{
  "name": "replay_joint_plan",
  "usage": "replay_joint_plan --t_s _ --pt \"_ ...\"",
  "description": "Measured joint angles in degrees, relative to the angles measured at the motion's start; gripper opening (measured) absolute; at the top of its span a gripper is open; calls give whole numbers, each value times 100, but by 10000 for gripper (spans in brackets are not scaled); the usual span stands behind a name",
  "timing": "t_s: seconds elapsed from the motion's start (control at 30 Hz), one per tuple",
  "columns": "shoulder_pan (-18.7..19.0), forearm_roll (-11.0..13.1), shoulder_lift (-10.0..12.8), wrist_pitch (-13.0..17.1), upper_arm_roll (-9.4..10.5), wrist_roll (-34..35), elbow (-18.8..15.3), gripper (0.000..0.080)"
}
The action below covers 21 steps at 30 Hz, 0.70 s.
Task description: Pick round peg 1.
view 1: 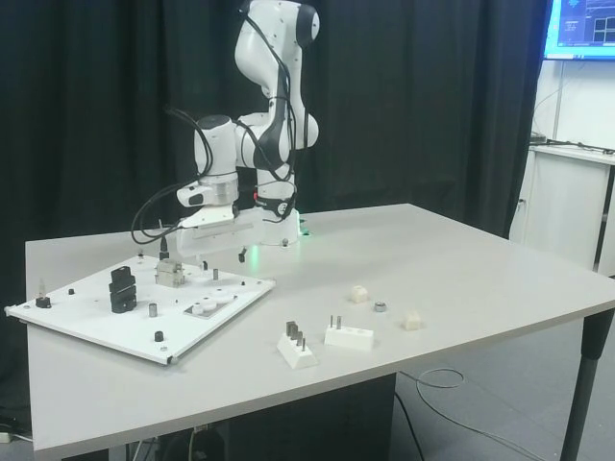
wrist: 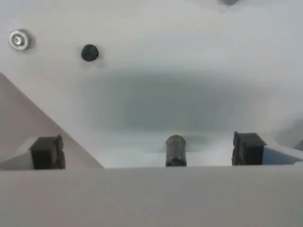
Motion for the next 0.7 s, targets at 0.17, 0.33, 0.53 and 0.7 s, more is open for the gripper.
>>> replay_joint_plan --t_s 0.17,0.33,0.53,0.7 --pt "0 -5 -65 -29 -7 0 3 794" --pt "0 -23 -119 -69 -13 0 10 798" --pt "0 -83 -166 -100 -15 0 18 798" --pt "0 -96 -192 -113 -15 0 26 800"
